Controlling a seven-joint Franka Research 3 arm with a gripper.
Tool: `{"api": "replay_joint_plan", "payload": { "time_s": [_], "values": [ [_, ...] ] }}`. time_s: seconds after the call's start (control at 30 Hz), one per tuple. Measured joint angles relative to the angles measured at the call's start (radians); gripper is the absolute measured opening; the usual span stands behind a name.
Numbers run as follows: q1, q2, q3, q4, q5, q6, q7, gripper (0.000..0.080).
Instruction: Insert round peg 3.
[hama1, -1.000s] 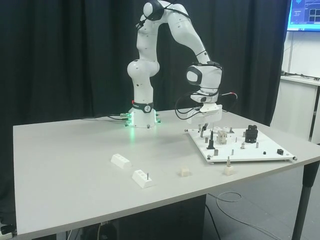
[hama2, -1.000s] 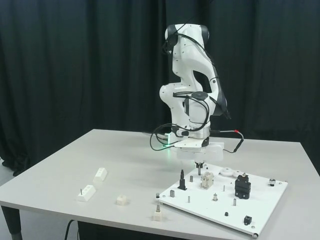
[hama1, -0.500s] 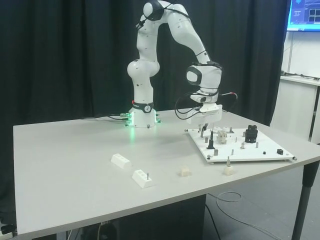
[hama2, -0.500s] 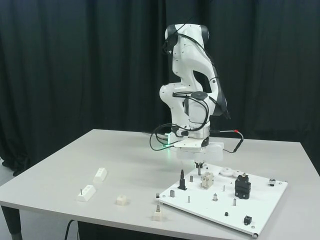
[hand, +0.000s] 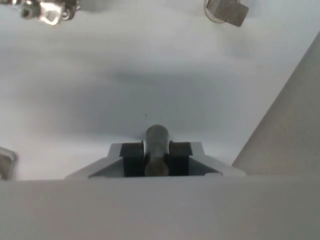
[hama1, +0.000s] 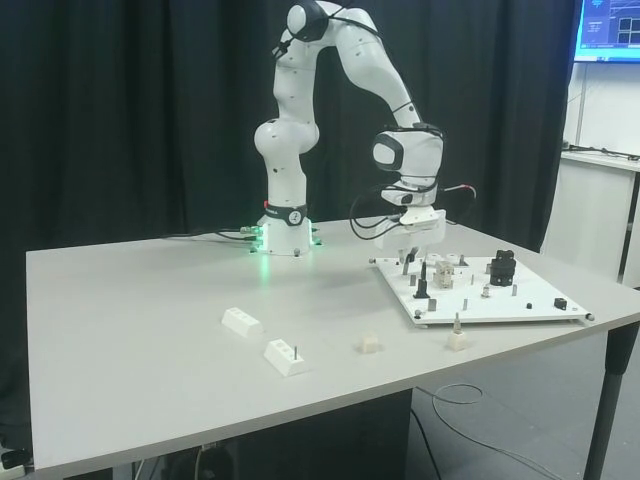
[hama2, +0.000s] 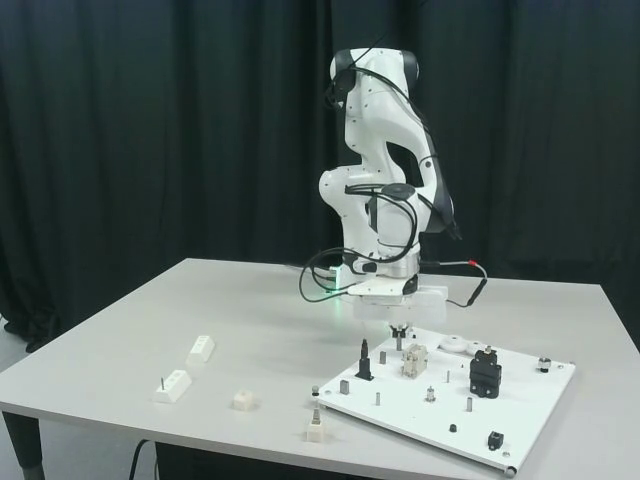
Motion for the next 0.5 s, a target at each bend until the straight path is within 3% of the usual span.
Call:
{"api": "replay_joint_plan", "payload": {
  "time_s": [0.5],
  "values": [
    [0.000, 0.000, 0.002, 0.000, 0.005, -0.013, 0.000, 0.0101]
  ]
}}
